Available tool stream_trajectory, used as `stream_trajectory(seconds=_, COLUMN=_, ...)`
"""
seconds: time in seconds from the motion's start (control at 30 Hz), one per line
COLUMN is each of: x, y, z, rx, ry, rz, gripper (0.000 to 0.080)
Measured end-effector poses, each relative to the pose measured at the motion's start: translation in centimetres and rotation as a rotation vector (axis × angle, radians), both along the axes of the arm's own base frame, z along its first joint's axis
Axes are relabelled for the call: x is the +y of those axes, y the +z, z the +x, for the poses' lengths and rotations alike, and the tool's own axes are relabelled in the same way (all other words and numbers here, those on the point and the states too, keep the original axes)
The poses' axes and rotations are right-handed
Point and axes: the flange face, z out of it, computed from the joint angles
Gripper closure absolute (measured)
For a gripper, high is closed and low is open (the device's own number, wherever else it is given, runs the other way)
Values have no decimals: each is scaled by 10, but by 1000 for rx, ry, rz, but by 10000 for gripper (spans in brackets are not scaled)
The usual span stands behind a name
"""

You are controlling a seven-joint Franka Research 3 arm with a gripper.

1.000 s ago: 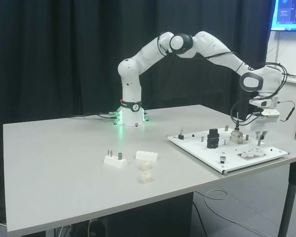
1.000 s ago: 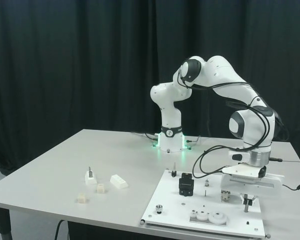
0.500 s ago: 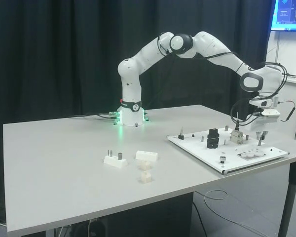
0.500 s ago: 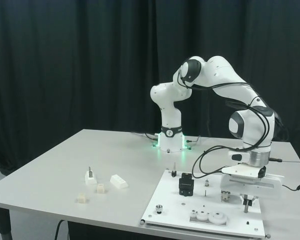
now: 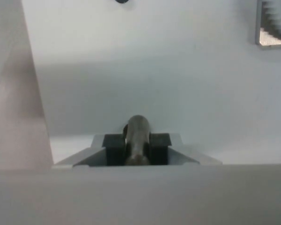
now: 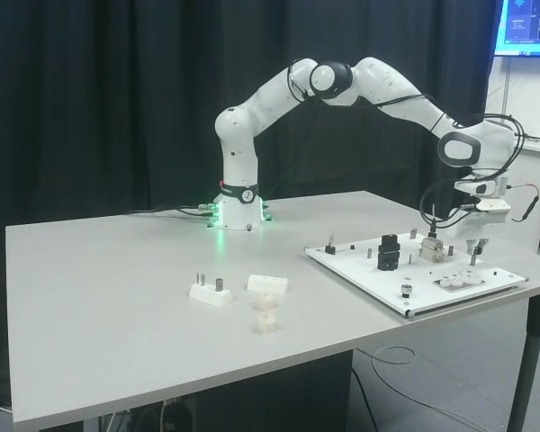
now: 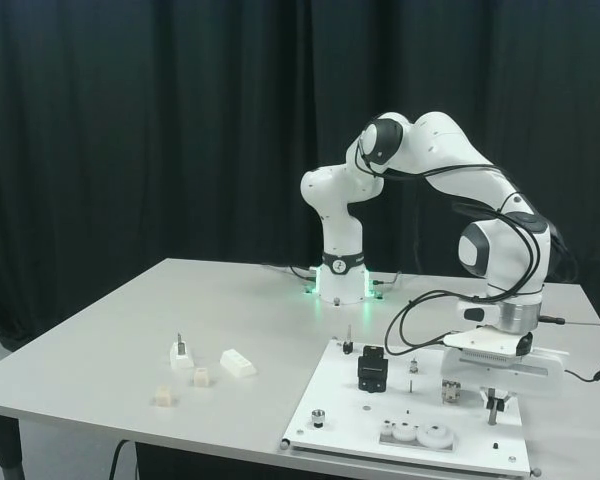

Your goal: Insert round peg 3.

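Grey metal, dull and smooth, is what the hand is clamped on: the round peg, a short plain cylinder with a rounded free end, sits pinched between the two black fingertips and points away from the wrist toward the surface beneath. In the room views the hand hangs low over the white assembly board, at the board's corner farthest from the arm's base, with the peg's lower end close to the board; whether it already touches or has entered a hole cannot be told from these views. By my reading, the pick-up is done and the carry to the board is done or nearly so, while the seating itself, the release and the withdrawal are left. Directly beneath the hand the wrist view shows bare white board, with no receiving hole plainly visible, so alignment cannot be confirmed. Just beside the hand on the board stands a small grey fixture, and nearer the board's front edge lie white gears. Farther out is a black block, and well apart on the grey worktop sit a few small white blocks.
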Motion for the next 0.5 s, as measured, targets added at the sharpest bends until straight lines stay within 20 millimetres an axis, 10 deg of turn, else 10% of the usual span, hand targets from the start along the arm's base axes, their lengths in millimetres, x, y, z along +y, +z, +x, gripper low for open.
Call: stream_trajectory(seconds=0.5, x=4, y=-4, z=-4, rx=11, ry=-11, rz=-5, gripper=699)
